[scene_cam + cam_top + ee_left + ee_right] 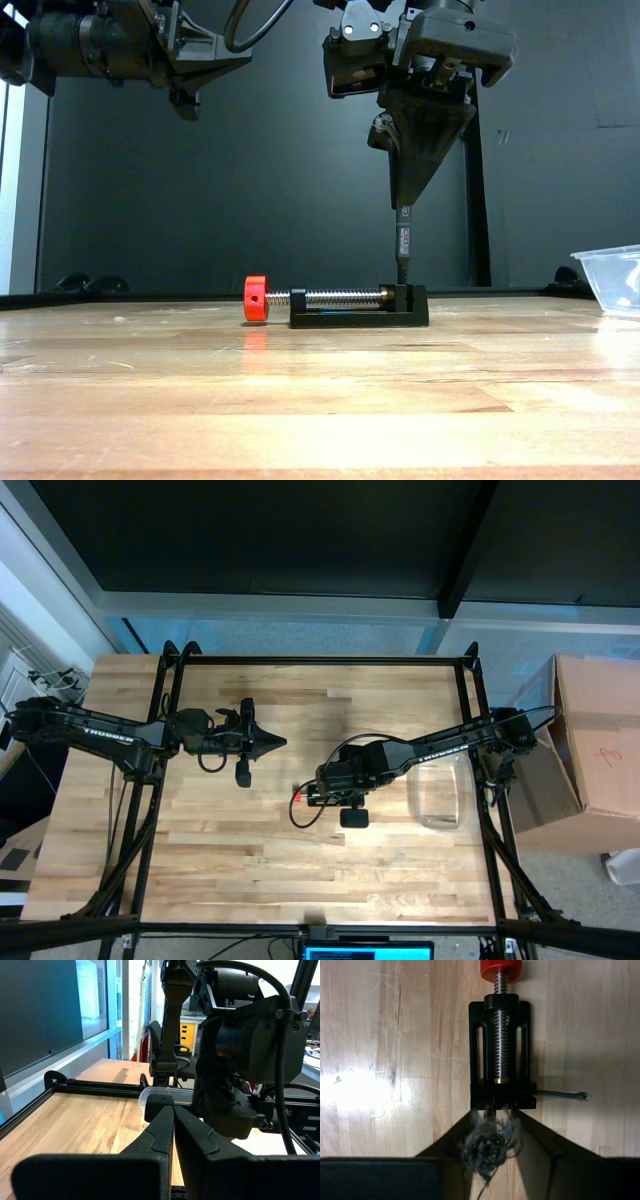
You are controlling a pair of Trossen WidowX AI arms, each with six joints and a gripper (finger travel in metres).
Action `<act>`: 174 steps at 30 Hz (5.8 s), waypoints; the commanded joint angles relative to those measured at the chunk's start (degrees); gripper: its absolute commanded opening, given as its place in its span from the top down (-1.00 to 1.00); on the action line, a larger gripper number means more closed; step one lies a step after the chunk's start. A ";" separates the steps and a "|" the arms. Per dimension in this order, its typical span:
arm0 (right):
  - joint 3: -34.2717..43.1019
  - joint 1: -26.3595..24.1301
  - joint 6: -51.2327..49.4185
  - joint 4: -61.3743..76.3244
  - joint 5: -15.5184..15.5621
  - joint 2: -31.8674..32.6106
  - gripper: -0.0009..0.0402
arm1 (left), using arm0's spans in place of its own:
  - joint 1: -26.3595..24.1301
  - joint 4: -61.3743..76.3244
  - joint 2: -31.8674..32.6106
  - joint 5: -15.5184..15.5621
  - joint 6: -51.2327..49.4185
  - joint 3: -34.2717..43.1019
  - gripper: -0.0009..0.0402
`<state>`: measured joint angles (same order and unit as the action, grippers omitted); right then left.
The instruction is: Remove the USB-C connector from the USB-C receptacle and place in the container
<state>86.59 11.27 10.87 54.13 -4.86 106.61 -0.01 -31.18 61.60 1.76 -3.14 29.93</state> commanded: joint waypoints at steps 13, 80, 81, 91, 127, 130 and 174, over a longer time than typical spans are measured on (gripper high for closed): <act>-0.09 0.02 0.70 0.02 -0.09 -0.02 0.96 | 0.02 -0.02 0.00 -0.02 0.02 0.02 0.96; 5.73 2.36 5.46 16.31 -0.11 -10.84 0.96 | 0.02 0.00 0.00 -0.02 0.02 0.02 0.96; 4.35 2.38 5.51 15.87 -0.11 -11.80 0.96 | 0.00 0.00 0.00 -0.02 0.02 0.02 0.96; -10.47 2.34 7.82 14.56 -0.09 -23.28 0.96 | 0.00 0.00 0.00 -0.02 0.02 0.02 0.96; -23.76 2.36 8.87 5.33 0.42 -25.16 0.96 | 0.02 0.00 0.00 -0.02 0.02 0.02 0.96; -26.23 2.36 9.31 3.10 0.42 -25.18 0.96 | 0.02 0.00 0.00 -0.02 0.02 0.02 0.96; -31.19 2.23 11.21 -1.09 0.39 -24.74 -0.18 | 0.02 0.00 0.00 -0.02 0.02 0.02 0.96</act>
<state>55.37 13.50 22.09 53.04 -4.47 81.89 -0.01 -31.18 61.60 1.74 -3.14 29.95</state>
